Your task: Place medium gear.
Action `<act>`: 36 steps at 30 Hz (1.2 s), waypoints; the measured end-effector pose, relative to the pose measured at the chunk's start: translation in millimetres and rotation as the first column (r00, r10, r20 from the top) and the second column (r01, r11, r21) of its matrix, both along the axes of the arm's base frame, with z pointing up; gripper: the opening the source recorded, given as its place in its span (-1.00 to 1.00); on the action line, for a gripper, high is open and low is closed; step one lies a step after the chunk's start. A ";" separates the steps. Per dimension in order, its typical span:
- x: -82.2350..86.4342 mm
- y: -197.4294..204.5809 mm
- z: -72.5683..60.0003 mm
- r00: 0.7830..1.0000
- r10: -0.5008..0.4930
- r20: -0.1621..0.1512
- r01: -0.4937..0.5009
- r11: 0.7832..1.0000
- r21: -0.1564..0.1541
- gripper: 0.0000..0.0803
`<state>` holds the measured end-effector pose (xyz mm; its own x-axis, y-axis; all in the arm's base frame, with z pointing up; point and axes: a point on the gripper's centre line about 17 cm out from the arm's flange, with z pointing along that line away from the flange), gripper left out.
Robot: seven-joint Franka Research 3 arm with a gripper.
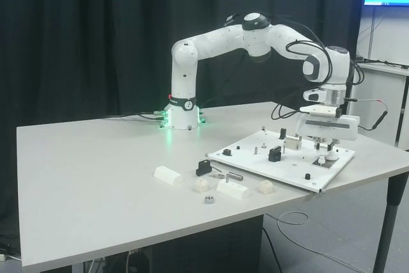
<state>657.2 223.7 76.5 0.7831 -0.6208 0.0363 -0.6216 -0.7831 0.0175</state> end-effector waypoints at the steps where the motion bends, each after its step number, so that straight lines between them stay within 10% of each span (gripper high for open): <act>1: -0.2 0.1 0.0 1.000 0.000 0.000 0.000 1.000 0.000 -0.31; 36: -3.2 6.4 2.2 0.985 0.174 -0.006 -0.174 0.985 -0.004 -0.31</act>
